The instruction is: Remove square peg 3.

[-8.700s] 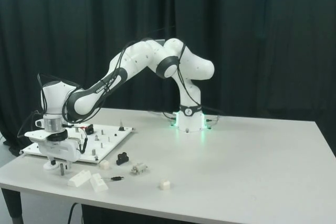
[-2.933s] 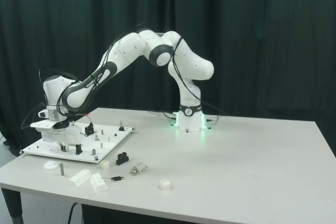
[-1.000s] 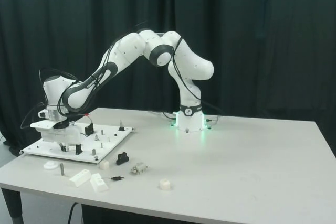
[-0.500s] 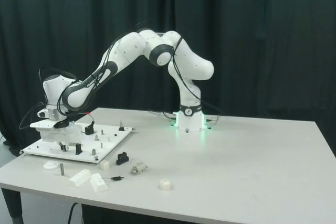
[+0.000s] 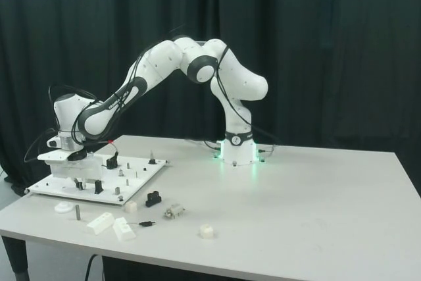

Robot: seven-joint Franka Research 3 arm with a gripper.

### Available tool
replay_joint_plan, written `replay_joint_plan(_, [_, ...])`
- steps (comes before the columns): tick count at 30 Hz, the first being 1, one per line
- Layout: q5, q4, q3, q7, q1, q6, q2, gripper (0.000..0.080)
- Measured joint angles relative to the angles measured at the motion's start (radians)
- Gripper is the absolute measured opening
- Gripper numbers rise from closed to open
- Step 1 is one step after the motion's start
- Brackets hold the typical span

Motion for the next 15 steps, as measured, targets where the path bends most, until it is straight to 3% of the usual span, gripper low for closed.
replay_joint_plan(15, [0.001,0.001,-0.005,0.036,-0.001,-0.016,-0.016,0.0075])
